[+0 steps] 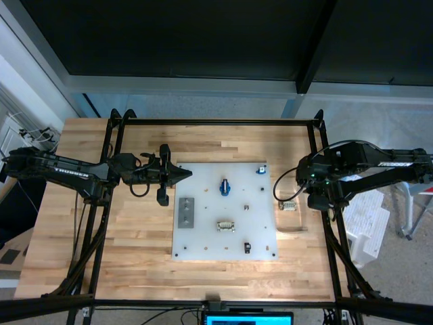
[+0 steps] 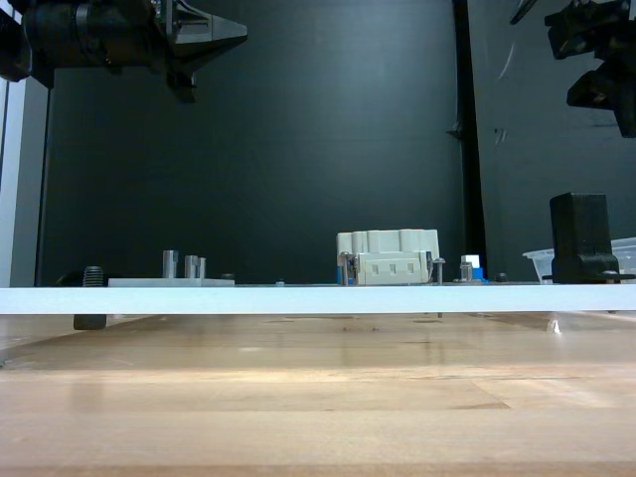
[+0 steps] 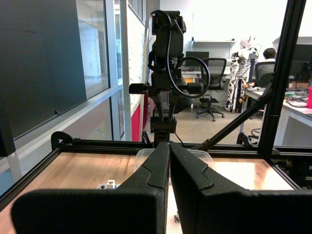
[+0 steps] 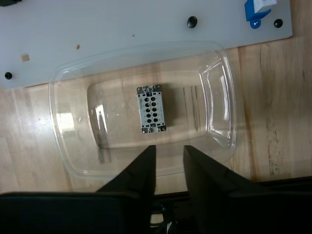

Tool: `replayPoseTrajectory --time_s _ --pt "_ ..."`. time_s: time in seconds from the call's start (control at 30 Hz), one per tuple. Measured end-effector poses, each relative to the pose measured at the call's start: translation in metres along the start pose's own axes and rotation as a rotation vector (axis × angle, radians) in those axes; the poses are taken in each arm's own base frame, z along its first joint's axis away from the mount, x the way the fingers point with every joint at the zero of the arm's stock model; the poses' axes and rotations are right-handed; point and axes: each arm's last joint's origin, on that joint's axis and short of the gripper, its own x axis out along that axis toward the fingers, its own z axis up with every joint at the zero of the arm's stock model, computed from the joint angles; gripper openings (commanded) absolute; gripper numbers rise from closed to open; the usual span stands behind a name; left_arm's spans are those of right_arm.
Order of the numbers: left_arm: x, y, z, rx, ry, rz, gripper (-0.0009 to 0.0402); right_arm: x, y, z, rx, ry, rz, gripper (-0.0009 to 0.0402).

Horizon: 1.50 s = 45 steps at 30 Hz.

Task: Pick the HAN10E connector and install on the hub

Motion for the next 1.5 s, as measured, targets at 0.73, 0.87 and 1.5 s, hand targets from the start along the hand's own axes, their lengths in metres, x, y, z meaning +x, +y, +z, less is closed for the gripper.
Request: replayPoseTrajectory --time_s 0.73,0.87,1.5 --pt "0.000 0.000 0.000 0.000 0.000 0.000 0.0000 0.005 0.005 0.005 -0.032 0.017 -0.043 0.0207" --pt "0.000 0.000 0.000 0.000 0.000 0.000 0.0000 0.009 0.011 0.008 -0.052 0.038 -0.039 0.0207" --pt "0.000 0.000 0.000 0.000 0.000 0.000 0.0000 0.049 0.019 0.008 -0.086 0.080 -0.040 0.0254"
